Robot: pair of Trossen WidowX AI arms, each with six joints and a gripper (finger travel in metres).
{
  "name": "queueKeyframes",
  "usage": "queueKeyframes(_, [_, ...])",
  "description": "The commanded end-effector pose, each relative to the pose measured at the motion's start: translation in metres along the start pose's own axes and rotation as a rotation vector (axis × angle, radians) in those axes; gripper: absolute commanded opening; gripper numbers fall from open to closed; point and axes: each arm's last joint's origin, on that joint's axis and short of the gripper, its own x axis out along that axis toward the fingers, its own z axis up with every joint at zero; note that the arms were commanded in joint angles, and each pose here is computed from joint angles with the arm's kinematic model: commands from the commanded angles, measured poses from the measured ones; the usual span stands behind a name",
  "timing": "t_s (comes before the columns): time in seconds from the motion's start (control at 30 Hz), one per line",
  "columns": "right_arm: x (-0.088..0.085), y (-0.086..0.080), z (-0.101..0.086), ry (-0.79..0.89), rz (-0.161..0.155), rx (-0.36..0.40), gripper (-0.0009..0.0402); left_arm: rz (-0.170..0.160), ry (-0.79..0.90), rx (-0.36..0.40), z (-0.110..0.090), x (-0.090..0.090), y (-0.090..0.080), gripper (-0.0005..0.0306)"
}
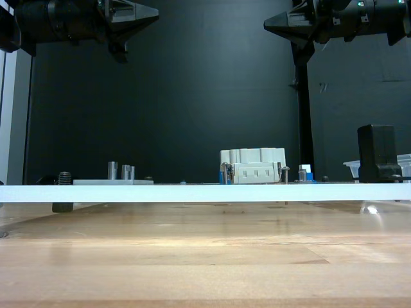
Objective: Pick the HAN10E connector and install on the hub
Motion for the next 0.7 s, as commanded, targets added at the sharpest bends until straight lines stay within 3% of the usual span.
queueKeyframes(0.03, [0.0000,-0.0001,0.0000,0.000,-0.001,0.000,0.0000,-0.001,0.000,0.000,0.0000,0.0000,0.0000,0.0000])
queueKeyframes(0.7, [0.0003,-0.0001,0.0002,-0.004,0.000,0.000,0.0000,-0.001,0.000,0.000,0.0000,0.0000,0.0000,0.0000])
